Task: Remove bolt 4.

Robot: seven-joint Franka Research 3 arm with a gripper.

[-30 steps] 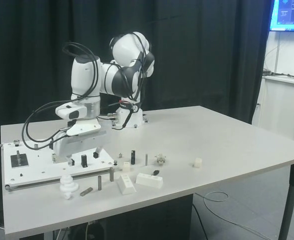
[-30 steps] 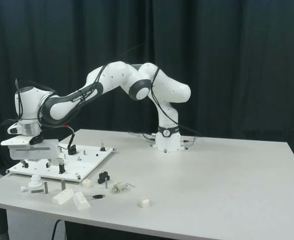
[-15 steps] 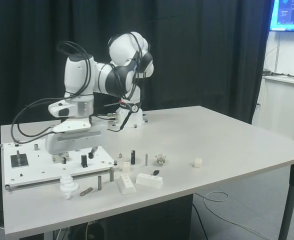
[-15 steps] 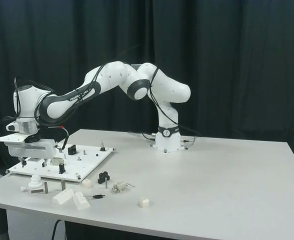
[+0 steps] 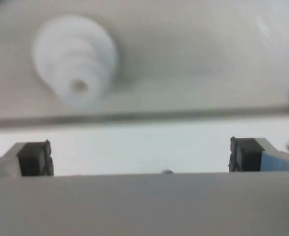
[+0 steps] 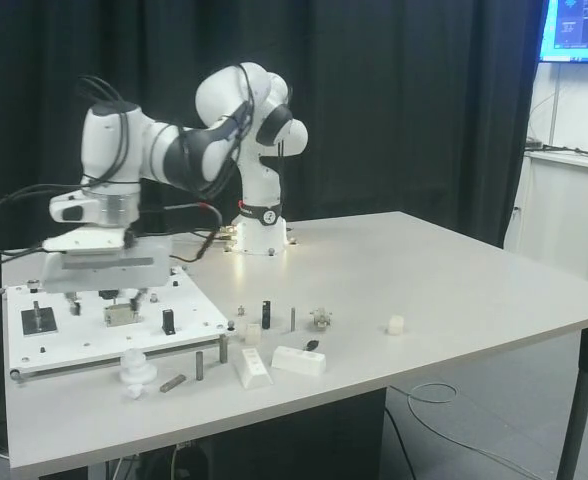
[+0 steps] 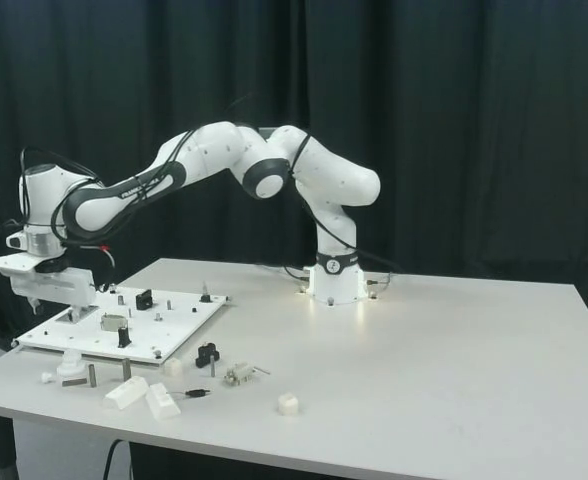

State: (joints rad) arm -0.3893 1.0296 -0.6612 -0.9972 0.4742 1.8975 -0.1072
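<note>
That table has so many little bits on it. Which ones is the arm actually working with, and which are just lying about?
In the job:
- white board carrying the upright bolts
- gripper, open above that board

Lying about on the grey table:
- white ridged cone
- two white blocks
- small white cube
- black clip
- loose pins

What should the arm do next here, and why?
Probably lower the end effector toward the white board, once lined up over the bolt it wants. It hangs above the board with its fingers apart and nothing between them, so no bolt is gripped yet. Which small post is bolt 4 cannot be told from these views.
</note>
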